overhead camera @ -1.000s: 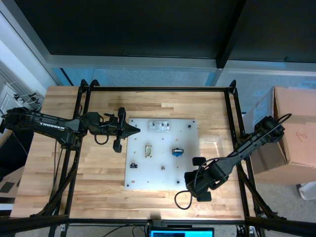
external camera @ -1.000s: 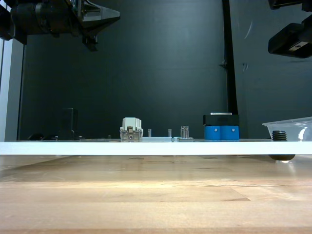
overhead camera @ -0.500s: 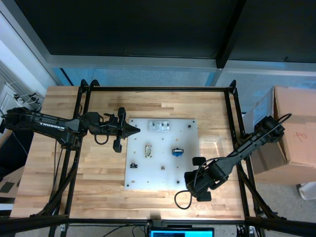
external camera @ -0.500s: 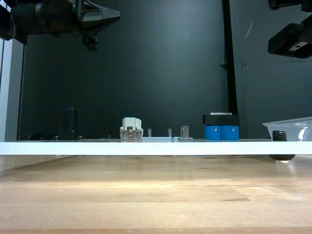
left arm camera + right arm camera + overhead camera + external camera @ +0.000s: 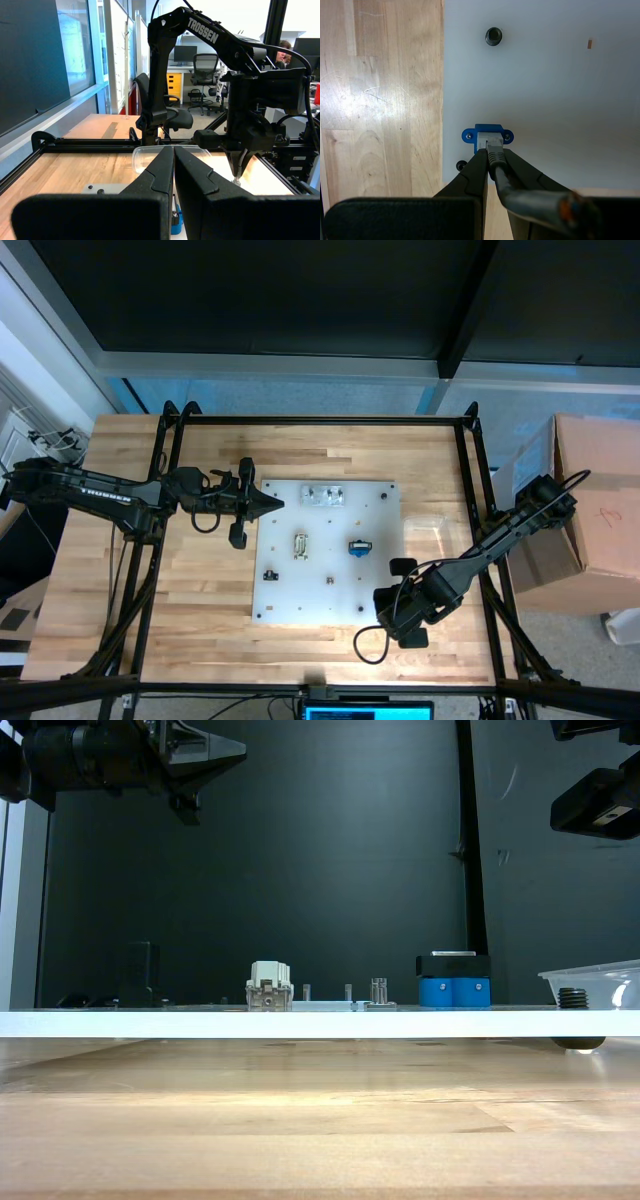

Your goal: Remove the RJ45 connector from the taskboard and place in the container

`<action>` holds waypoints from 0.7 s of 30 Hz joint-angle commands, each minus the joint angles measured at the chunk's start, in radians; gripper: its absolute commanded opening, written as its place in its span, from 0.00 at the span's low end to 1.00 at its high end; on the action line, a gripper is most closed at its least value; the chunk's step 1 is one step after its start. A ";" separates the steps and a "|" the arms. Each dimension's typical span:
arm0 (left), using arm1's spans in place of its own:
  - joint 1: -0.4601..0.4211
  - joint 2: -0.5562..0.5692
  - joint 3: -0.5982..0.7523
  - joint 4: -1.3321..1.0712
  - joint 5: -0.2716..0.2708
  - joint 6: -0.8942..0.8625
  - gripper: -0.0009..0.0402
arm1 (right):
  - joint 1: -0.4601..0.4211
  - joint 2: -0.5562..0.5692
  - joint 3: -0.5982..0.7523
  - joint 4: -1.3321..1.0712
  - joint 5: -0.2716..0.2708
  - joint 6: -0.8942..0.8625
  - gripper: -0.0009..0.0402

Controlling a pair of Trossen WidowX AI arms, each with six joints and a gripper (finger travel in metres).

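Observation:
The RJ45 connector (image 5: 493, 146), a clear plug on a grey cable stub, is held between the fingers of my right gripper (image 5: 495, 156), which is shut on it. Its tip meets the opening of a small blue seat (image 5: 470, 135) near a corner of the white taskboard (image 5: 560, 100). I cannot tell whether the plug is fully in or part-way in. From above, the right gripper (image 5: 398, 608) covers that corner of the taskboard (image 5: 300, 585). My left gripper (image 5: 270, 504) is shut and empty, high over the board's left edge. The clear container (image 5: 430, 530) sits right of the board.
On the board stand a beige connector block (image 5: 300, 545), a blue block with a dark top (image 5: 359, 547) and a clear part (image 5: 324, 496) at the back. A black frame (image 5: 320, 421) borders the table. A cardboard box (image 5: 595, 510) stands off the right side.

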 commanded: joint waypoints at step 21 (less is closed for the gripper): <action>0.000 0.000 0.000 0.000 0.000 0.000 0.02 | -0.013 -0.056 -0.023 -0.037 0.011 0.002 0.02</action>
